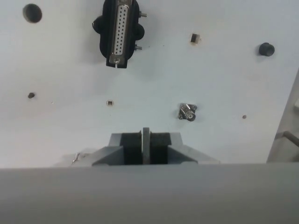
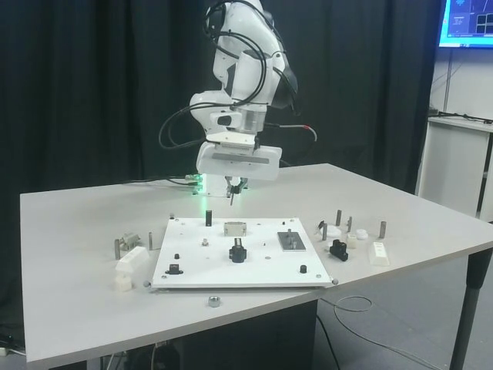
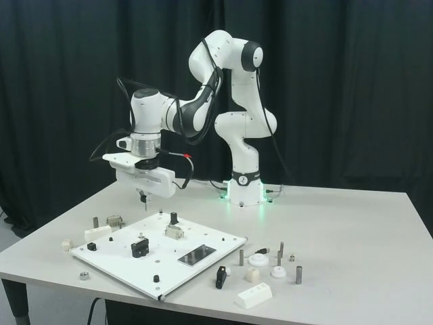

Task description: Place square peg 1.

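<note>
we see the white franka arm's pincer [image 2: 233, 190] hanging above the far edge of the flat white square assembly board [image 2: 192, 266], clear of its surface. its two fingers are closed on a slim grey square metal peg [image 1: 145, 144], which stands upright between the black pads [image 1: 132, 148] in the wrist view and sticks out below the fingertips in both room views.

under the pincer, past the peg's tip, the wrist view shows the board's face: a black d-shaped connector with rows of pins [image 1: 118, 31] lies ahead, a small square hole [image 1: 110, 102] sits nearer the peg, and a second small square recess with a dark insert [image 1: 195, 38] lies further off to one side. a small shiny metal coaxial fitting [image 1: 187, 111] sits near the peg on that same side, and a black round knob [image 1: 266, 49] lies well beyond it. a round dark hole [image 1: 32, 13] sits far off on the other side.

in the first room view, loose grey upright pegs [image 2: 337, 217] and small white plastic parts [image 2: 378, 253] stand on the grey table [image 2: 69, 231] beside the board, well apart from the pincer. a white plastic block [image 2: 131, 266] rests off the board's opposite side.
</note>
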`<action>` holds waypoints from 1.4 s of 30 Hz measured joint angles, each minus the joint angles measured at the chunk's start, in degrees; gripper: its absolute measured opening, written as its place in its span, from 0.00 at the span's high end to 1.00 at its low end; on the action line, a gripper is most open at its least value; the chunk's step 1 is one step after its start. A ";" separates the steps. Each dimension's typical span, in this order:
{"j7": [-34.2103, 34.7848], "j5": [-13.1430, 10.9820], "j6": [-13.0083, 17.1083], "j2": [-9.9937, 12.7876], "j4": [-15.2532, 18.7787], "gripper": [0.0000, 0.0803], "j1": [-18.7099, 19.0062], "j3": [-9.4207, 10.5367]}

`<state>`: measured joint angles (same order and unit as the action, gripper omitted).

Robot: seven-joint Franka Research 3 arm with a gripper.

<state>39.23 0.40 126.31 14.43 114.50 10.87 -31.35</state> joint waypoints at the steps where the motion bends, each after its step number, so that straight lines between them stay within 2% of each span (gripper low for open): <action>1: 0.00 0.00 0.00 0.00 -0.02 0.96 0.01 0.01; 25: 0.53 0.13 -0.50 0.08 -0.59 0.96 0.10 0.12; 42: 0.53 1.79 -0.45 0.51 -0.59 0.96 -0.22 0.04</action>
<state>39.76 2.19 125.86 14.95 113.91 10.66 -31.31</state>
